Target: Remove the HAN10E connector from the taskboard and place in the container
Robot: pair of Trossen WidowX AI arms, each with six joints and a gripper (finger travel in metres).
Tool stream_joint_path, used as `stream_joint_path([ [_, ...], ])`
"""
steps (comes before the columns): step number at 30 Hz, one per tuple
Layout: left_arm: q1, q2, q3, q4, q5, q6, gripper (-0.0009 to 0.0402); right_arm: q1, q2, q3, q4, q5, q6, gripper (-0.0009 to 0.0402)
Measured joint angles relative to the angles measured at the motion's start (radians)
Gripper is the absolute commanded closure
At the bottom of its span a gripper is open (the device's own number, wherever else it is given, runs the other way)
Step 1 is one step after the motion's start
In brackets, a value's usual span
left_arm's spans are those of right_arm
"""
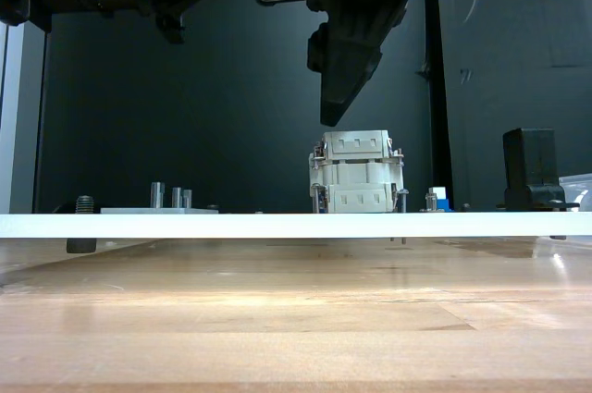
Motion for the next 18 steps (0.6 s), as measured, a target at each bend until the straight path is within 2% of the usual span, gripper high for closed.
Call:
stream_joint_path([
  [8,0.0,0.0,0.0,0.0,0.0,0.0,0.0393,-0.005,0.0,-0.024,0.009,0.0,0.01,0.0261],
  [18,0.0,0.0,0.0,0.0,0.0,0.0,0.0393,-0.018,0.0,-0.032,0.007,0.012,0.01,0.0387],
])
